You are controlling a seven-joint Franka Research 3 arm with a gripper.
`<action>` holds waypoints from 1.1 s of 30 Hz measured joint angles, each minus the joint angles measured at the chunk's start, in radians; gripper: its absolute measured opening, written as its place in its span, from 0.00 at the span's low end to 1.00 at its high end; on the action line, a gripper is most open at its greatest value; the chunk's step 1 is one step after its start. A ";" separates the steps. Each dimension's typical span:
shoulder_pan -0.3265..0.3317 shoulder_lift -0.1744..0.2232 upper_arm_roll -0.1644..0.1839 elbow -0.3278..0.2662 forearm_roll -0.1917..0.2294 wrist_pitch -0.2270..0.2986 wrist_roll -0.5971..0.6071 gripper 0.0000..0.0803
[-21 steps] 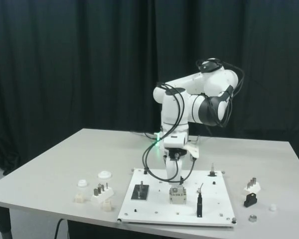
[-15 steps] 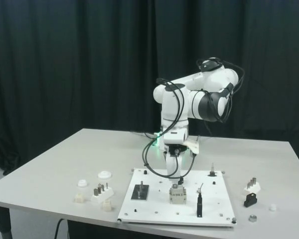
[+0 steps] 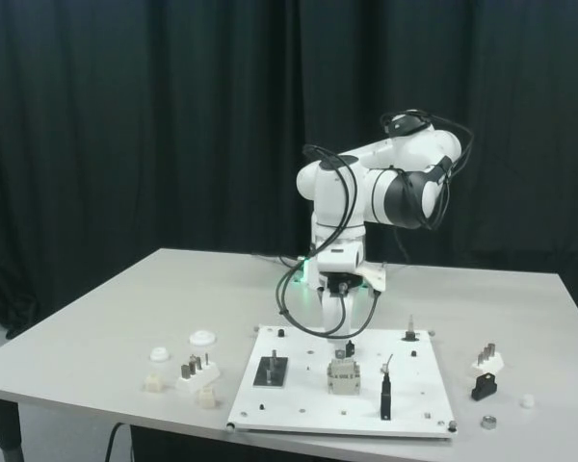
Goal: Pick waterproof.
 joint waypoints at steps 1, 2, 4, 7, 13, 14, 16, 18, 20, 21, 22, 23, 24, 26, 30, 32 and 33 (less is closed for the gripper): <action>0.001 0.000 -0.001 0.000 0.000 -0.001 0.000 1.00; 0.001 0.000 -0.001 -0.001 -0.001 -0.002 0.000 1.00; 0.003 0.000 -0.003 -0.001 -0.003 -0.004 0.000 1.00; 0.004 0.000 -0.005 -0.001 -0.007 -0.007 0.000 1.00; 0.009 0.000 -0.011 -0.001 -0.019 -0.016 0.000 1.00; 0.010 0.000 -0.012 -0.001 -0.021 -0.017 0.000 1.00; 0.013 0.000 -0.015 -0.001 -0.025 -0.020 0.000 1.00; 0.016 0.000 -0.017 -0.002 -0.027 -0.023 0.000 1.00; 0.018 0.000 -0.019 -0.002 -0.031 -0.026 0.000 1.00; 0.019 0.000 -0.019 -0.002 -0.032 -0.026 0.000 1.00; 0.020 0.000 -0.020 -0.002 -0.034 -0.027 0.000 1.00; 0.021 0.000 -0.020 -0.003 -0.035 -0.027 0.000 1.00; 0.023 0.000 -0.020 -0.003 -0.037 -0.028 0.000 1.00; 0.026 0.000 -0.020 -0.006 -0.038 -0.028 0.000 1.00; 0.033 0.000 -0.019 -0.016 -0.040 -0.028 0.000 1.00; 0.039 0.000 -0.018 -0.025 -0.040 -0.027 -0.001 1.00; 0.042 0.000 -0.017 -0.030 -0.040 -0.027 -0.001 1.00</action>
